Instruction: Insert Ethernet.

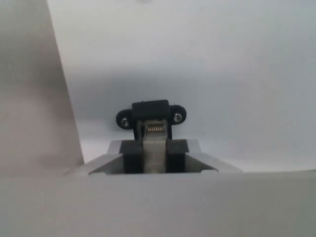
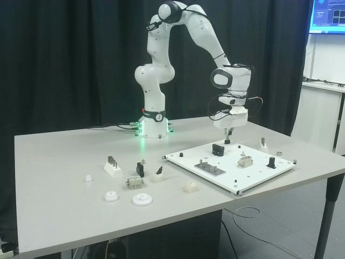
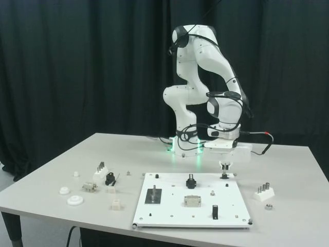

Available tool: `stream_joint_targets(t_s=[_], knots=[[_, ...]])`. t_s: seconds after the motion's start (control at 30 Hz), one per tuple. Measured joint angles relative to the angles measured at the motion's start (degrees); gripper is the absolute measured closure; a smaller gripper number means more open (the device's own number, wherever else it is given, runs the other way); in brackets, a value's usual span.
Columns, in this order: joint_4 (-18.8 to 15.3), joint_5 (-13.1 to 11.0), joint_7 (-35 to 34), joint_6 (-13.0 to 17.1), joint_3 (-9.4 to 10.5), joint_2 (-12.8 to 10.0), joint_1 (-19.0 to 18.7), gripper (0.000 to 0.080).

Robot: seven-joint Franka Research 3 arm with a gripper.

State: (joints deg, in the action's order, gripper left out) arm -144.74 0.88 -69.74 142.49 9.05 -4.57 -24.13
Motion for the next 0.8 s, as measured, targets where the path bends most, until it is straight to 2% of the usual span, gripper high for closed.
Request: stream_joint_targets(t_s=[0.3, 0.8], knots=[[0.0, 0.0, 6.1, -0.3, 0.01, 0.0, 0.0, 0.0711], [0.1, 0.0, 8.7, -0.7, 0.38, 0.1, 0.0, 0.0711]])
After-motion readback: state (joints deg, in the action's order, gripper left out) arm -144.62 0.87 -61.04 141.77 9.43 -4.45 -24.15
